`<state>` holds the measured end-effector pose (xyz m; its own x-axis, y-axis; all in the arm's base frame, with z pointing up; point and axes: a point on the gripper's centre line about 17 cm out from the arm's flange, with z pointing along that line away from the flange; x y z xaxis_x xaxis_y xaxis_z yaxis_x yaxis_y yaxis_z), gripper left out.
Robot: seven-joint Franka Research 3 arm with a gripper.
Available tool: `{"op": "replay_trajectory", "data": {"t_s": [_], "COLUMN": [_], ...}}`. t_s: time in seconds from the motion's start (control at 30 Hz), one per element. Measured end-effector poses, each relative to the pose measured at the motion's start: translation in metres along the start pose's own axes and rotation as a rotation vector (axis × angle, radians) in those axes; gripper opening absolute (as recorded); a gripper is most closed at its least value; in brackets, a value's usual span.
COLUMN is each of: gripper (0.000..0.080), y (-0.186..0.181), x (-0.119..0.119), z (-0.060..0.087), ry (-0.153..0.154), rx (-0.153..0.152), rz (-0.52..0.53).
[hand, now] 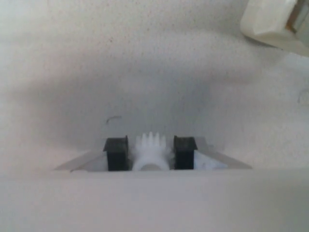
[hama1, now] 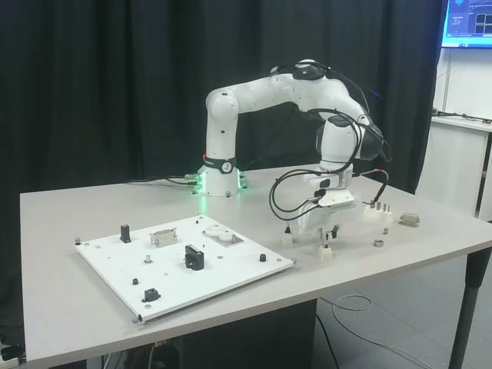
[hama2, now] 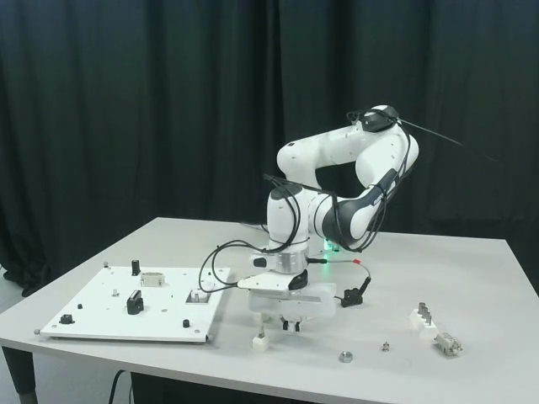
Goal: Insert small gear.
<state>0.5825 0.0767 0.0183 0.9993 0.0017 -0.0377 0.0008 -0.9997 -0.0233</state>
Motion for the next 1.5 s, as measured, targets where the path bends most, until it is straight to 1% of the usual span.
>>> {"op": "replay_trajectory", "data": {"t_s": [0.3, 0.83, 1.17, 1.33, 1.5], "gripper": [0.0196, 0.0196, 0.0196, 0.0196, 0.0196], "y": [-0.002, -0.005, -0.002, 0.004, 0.018], "x": [0.0, 0.0, 0.004, 0.007, 0.011], "z": [-0.01, -0.013, -0.02, -0.027, -0.038], "ry": [-0.002, 0.001, 0.013, 0.022, 0.034], "rx": [-0.001, 0.003, -0.001, -0.015, -0.054], "rz": [-0.004, -0.007, -0.005, -0.009, -0.02]}}
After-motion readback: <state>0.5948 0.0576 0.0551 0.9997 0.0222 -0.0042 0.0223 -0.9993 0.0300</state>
